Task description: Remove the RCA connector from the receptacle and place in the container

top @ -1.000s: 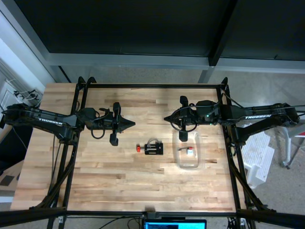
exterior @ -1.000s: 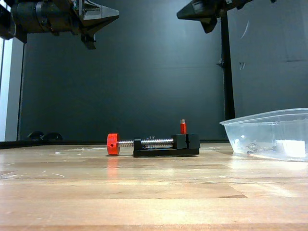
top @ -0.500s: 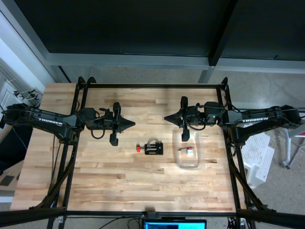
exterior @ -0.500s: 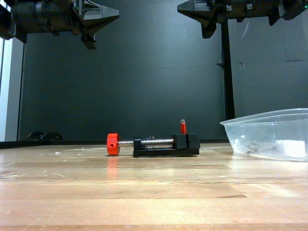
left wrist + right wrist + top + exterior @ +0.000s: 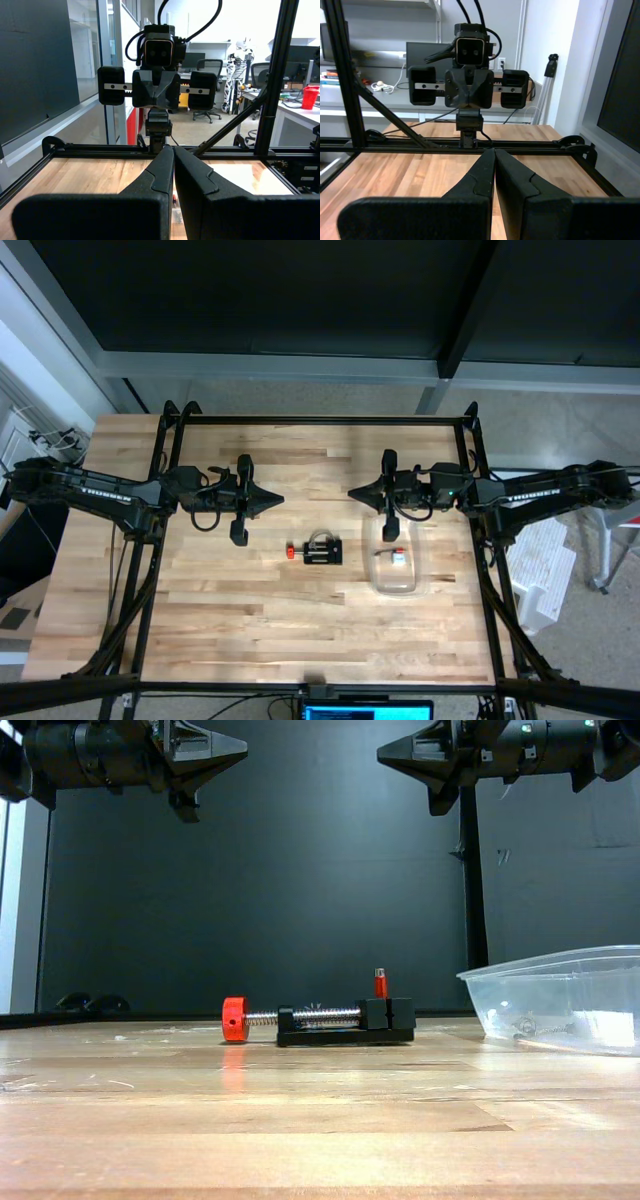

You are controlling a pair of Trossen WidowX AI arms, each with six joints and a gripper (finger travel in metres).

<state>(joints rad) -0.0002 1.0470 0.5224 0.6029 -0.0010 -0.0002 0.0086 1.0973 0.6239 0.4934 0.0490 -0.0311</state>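
Left gripper (image 5: 173, 149), fingers (image 5: 161, 167) pressed together, opposite right gripper (image 5: 157, 92) above wooden table (image 5: 75, 175).

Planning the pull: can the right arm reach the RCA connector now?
Probably yes: the RCA connector stands exposed atop the receptacle, nothing over it. The right gripper, shut, hangs high nearby; the left gripper, shut, hangs high farther left.

Black arms (image 5: 135, 502), white TROSSEN lettering (image 5: 96, 493), looped cables (image 5: 205, 519), wedge-tipped left end effector (image 5: 278, 500), matching right end effector (image 5: 352, 492)

container (image 5: 540, 995): cut by frame edge; RCA connector (image 5: 380, 984): stem hidden in receptacle (image 5: 395, 1016)
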